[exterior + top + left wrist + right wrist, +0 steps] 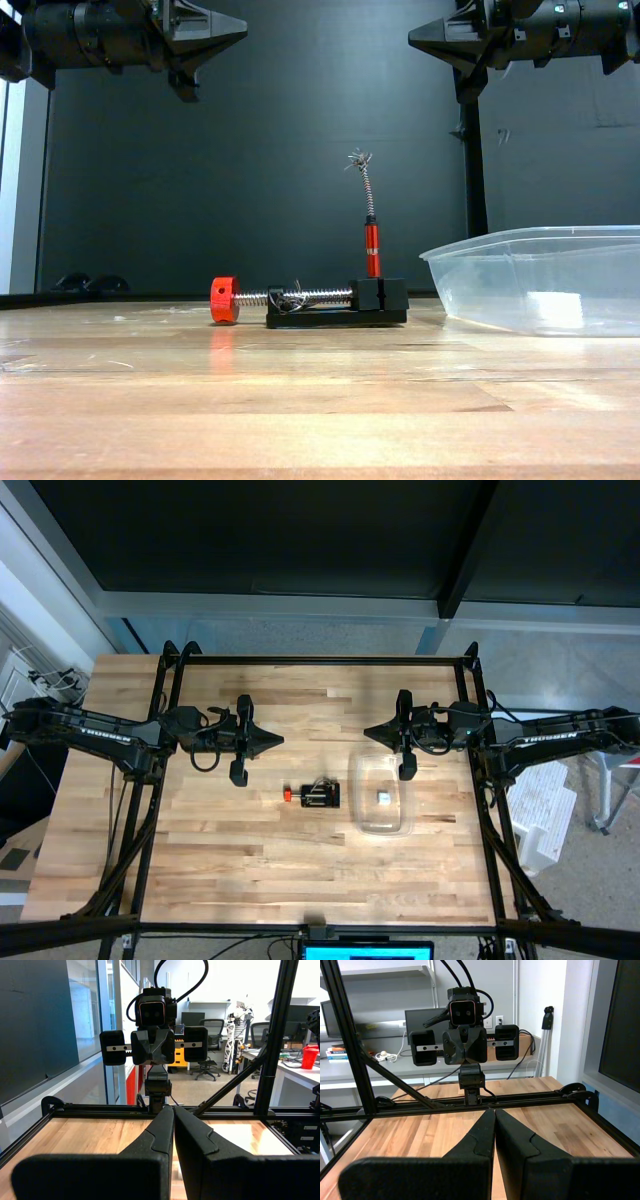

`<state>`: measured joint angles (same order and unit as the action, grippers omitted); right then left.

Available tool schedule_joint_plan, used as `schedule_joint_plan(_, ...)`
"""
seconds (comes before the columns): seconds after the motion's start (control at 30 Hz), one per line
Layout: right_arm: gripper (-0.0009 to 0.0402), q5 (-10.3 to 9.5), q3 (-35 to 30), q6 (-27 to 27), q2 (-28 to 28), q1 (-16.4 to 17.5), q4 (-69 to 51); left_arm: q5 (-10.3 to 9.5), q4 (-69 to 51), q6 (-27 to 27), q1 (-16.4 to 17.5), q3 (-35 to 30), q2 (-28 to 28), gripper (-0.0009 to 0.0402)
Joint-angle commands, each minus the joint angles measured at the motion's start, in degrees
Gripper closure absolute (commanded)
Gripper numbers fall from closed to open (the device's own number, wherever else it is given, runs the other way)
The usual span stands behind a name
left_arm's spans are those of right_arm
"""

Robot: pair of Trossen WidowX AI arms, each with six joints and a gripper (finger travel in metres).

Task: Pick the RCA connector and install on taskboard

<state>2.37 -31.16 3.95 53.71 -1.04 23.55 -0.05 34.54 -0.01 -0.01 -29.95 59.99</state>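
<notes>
The red connector (371, 246) stands upright on the black vise (340, 302), and its braided cable (367, 195) rises from it to a frayed end. Nothing holds it. From above, the vise (322, 796) with its red knob (287, 794) lies mid-table, and I cannot make out the connector there. My left gripper (276, 740) hangs high to the vise's left, shut and empty (173, 1110). My right gripper (370, 732) hangs high behind the tray, shut with nothing in it (495, 1110). Both show high in the low view, left (240, 36) and right (415, 40).
The clear tray (381, 830) sits just right of the vise with the white block (382, 796) inside, and nothing dark lies on the block (555, 308). A black frame rail (320, 661) borders the table's far edge. Each wrist view faces the opposite arm.
</notes>
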Motion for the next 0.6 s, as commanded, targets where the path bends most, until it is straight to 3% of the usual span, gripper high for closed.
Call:
schedule_joint_plan(0.03,0.0393,0.0,-0.04,0.04,0.04,0.0,0.09,0.02,0.0,0.02,0.0,0.0,0.02,0.0393)
schedule_joint_plan(0.6,0.0393,0.02,-0.04,-0.07,0.04,0.0,1.18,0.02,0.0,0.0,0.0,0.0,0.02,0.0393)
